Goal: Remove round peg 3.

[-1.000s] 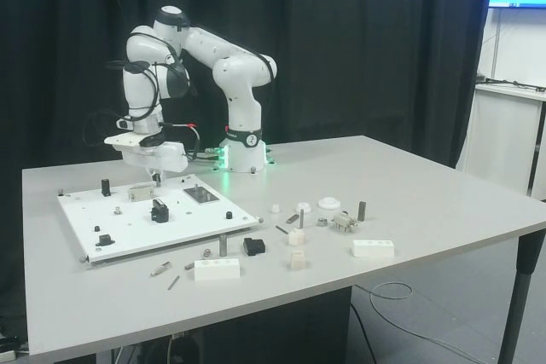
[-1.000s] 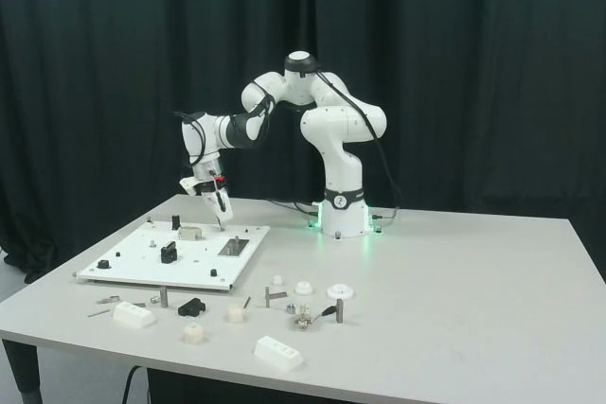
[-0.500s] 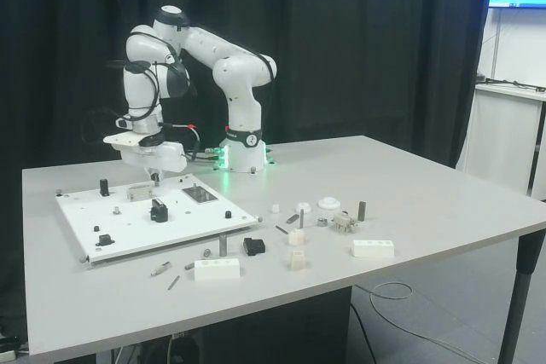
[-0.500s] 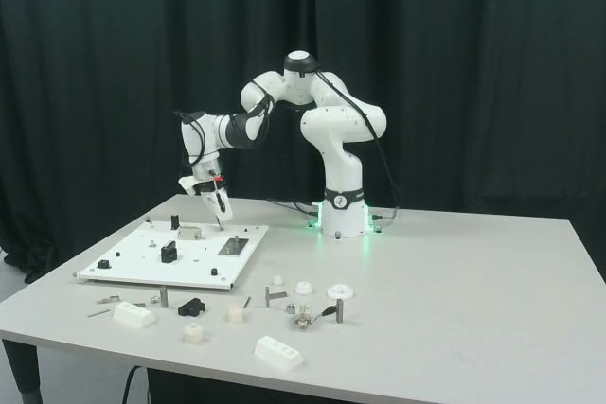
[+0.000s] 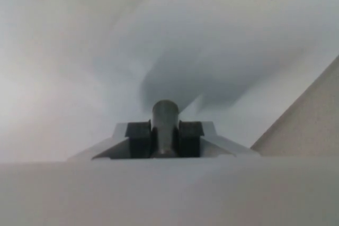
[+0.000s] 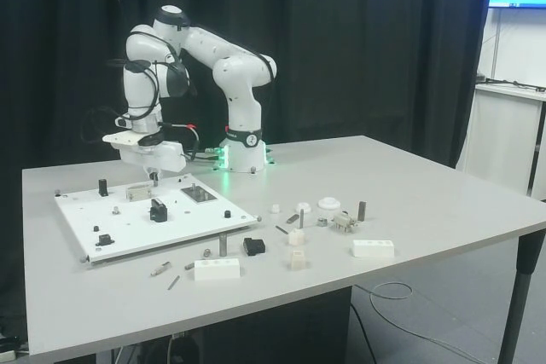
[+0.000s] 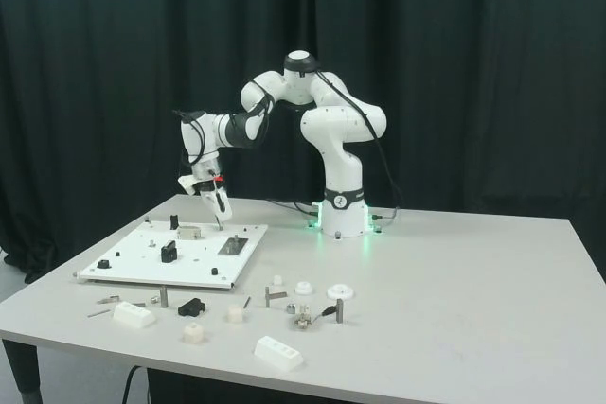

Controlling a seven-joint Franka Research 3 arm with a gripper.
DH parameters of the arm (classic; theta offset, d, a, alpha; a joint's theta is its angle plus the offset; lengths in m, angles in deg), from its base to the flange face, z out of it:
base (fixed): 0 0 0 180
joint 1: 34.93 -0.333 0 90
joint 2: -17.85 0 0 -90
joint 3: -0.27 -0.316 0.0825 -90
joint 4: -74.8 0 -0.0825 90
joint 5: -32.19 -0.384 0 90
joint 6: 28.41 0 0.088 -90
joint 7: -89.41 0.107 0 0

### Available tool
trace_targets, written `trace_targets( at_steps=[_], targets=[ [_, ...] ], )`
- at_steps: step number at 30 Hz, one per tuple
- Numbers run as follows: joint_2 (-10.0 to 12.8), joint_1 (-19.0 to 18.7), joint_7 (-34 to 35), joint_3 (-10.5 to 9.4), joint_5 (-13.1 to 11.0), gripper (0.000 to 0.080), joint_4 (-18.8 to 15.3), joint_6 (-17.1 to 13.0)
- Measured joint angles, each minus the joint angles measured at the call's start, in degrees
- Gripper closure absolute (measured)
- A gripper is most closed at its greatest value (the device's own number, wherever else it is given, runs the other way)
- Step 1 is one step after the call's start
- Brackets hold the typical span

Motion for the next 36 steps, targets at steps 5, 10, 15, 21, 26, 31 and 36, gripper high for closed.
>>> trace_targets(
  at_steps=[5, 10, 15, 21, 26, 31, 36],
  targets=[
    [0.0, 0.01, 0.0, -0.39, -0.29, 0.0697, -0.08, 0.19],
    [0.0, 0.1, -0.06, -1.83, -1.18, 0.0697, -0.08, 1.34],
    [-0.01, 0.16, -0.29, -4.25, -3.36, 0.0697, -0.15, 3.15],
    [-0.01, 0.24, -0.29, -7.56, -5.47, 0.0697, -0.15, 5.8],
    [-0.01, 0.29, -0.29, -9.62, -6.16, 0.0697, -0.14, 7.11],
    [-0.01, 0.29, -0.29, -10.8, -6.5, 0.0697, -0.14, 7.55],
    [-0.01, 0.29, -0.29, -11.33, -6.75, 0.0697, -0.14, 7.61]
  ],
)
